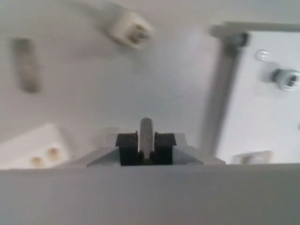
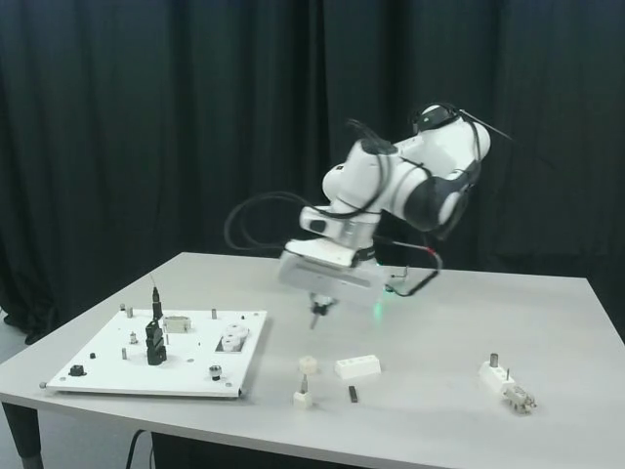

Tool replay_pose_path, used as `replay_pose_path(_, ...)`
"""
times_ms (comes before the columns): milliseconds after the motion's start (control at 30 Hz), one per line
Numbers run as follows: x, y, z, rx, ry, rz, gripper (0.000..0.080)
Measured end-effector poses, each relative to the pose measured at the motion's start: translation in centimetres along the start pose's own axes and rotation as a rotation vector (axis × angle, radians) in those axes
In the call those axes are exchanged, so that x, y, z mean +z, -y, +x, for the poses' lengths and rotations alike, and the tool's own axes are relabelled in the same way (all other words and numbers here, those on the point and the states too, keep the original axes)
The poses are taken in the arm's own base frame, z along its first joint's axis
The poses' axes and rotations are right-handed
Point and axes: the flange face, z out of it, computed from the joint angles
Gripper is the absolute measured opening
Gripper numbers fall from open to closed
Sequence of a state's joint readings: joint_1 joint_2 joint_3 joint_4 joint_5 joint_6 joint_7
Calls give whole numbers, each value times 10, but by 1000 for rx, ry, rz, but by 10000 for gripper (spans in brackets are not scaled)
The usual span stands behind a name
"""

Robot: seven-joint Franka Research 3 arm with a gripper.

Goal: Insert round peg 2.

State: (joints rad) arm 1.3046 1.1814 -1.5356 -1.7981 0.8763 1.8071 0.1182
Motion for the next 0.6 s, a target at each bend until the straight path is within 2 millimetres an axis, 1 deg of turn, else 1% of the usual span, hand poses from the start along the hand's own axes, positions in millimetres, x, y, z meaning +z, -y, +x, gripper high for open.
replay_pose_path(267,14,-61,41,-20,10,-28,68)
replay_pose_path(600,35,-140,81,-54,41,-42,68)
